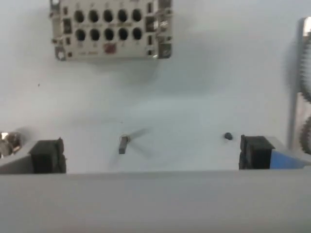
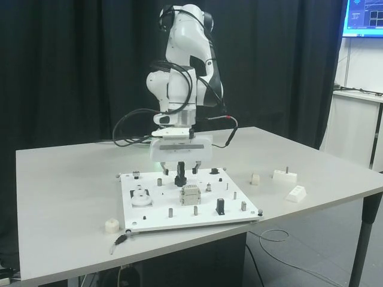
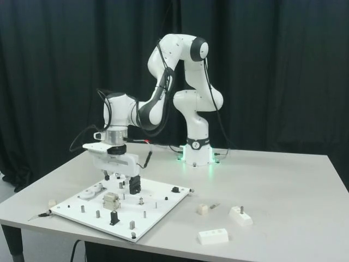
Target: Insert square peg 1.
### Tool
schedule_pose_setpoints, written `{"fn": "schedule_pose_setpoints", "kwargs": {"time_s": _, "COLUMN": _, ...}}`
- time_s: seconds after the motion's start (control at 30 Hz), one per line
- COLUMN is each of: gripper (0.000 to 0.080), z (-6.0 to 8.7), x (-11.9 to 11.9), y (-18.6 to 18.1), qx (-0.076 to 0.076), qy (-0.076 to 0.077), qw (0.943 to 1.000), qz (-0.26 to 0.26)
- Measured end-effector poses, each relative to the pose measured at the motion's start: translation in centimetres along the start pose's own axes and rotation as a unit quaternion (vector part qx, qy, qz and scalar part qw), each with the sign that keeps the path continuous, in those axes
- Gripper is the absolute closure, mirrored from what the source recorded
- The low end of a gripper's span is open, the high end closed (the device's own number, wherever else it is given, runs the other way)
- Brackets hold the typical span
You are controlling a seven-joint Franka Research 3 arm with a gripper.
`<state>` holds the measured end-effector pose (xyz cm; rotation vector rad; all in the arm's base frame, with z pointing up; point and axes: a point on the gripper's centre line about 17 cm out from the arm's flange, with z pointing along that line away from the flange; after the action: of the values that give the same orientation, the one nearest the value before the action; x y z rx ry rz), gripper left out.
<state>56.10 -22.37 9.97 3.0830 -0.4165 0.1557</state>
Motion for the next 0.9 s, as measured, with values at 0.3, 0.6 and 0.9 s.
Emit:
{"fn": "schedule_pose_setpoints", "kwargs": {"time_s": 0.3, "gripper": 0.0003, "z": -1.5, "x": 1.0, "y": 1.1, "qx": 0.012, "qy": 0.015, "qw": 0.9993, "qz": 0.031}}
{"fn": "schedule_pose_setpoints", "kwargs": {"time_s": 0.6, "gripper": 0.0003, "z": -2.6, "x": 1.3, "y": 1.7, "qx": 0.014, "qy": 0.022, "qw": 0.9993, "qz": 0.027}}
{"fn": "schedule_pose_setpoints", "kwargs": {"time_s": 0.9, "gripper": 0.0003, "z": -3.1, "x": 1.3, "y": 2.3, "qx": 0.015, "qy": 0.022, "qw": 0.9993, "qz": 0.028}}
